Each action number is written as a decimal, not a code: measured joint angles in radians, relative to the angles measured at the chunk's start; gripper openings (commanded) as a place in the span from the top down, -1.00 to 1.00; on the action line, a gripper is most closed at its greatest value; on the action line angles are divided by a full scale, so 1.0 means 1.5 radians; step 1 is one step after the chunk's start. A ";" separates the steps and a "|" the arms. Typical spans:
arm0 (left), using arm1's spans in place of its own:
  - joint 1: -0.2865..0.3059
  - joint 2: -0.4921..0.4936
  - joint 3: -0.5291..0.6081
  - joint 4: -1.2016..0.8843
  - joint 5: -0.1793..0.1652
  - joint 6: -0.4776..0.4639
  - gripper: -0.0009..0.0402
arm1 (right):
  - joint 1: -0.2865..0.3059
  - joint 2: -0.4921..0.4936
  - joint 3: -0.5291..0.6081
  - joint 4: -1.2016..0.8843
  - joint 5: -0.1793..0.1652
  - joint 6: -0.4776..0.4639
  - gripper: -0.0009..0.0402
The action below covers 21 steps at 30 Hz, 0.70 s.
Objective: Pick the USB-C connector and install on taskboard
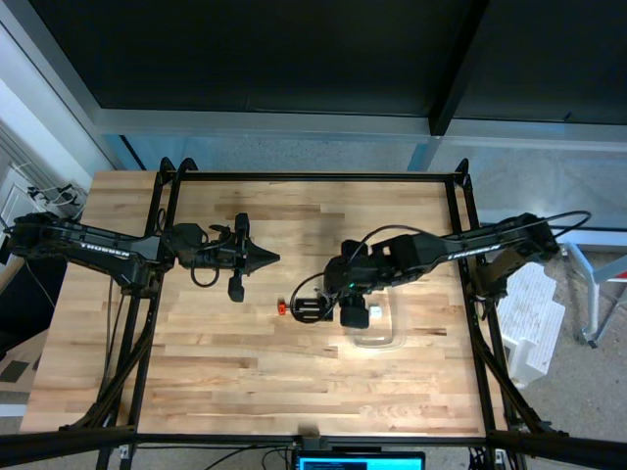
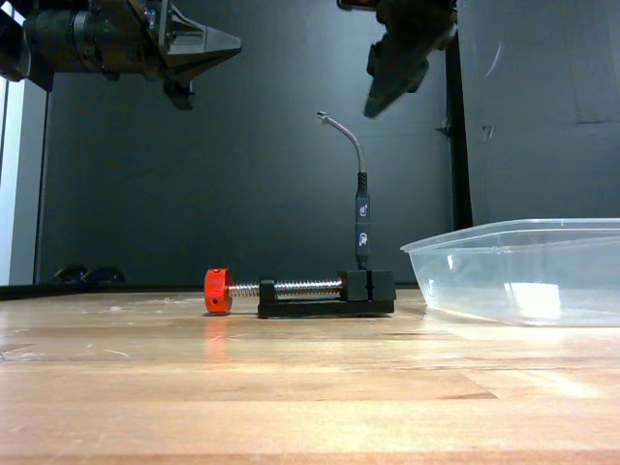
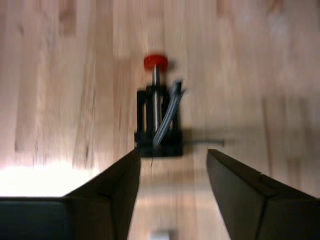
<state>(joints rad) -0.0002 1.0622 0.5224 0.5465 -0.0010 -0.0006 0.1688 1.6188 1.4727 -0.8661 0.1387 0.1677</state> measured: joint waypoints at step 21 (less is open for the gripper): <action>0.000 0.000 0.000 0.000 0.000 0.000 0.96 | -0.077 -0.249 -0.300 0.477 -0.032 -0.083 0.96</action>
<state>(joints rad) -0.0002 1.0622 0.5228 0.5468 -0.0006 -0.0006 0.0532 1.2457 1.0222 -0.1501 0.0914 0.0425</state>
